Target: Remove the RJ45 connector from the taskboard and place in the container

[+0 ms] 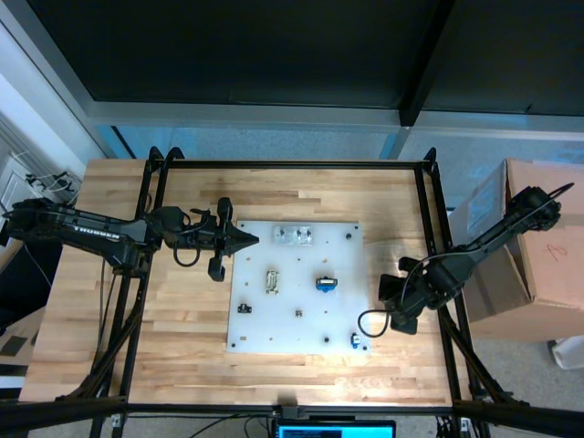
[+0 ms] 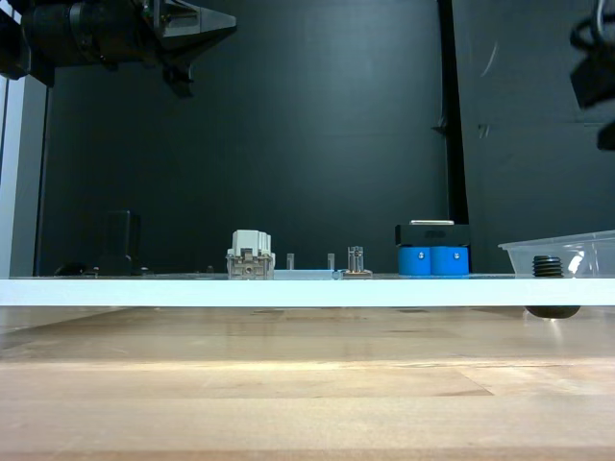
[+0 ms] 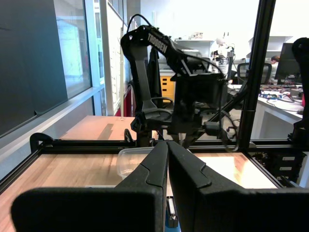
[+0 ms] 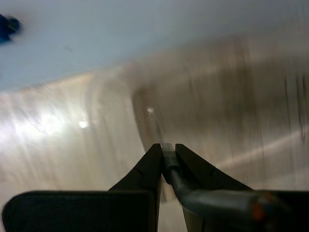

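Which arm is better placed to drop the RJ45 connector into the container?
Right. The right gripper is shut on the RJ45 connector, clear of the taskboard and close above the container. The left gripper, shut and empty, hangs over the taskboard's left edge.

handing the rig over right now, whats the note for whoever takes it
Left gripper: shut, empty, held high over the left edge of the taskboard.
Right gripper: shut on the RJ45 connector, raised off the board's right side, its cable hanging in a loop.
Container: on the table right of the board, connector not yet in it.
Done: connector is clear of the board.
Left: lower it into the container and let go.
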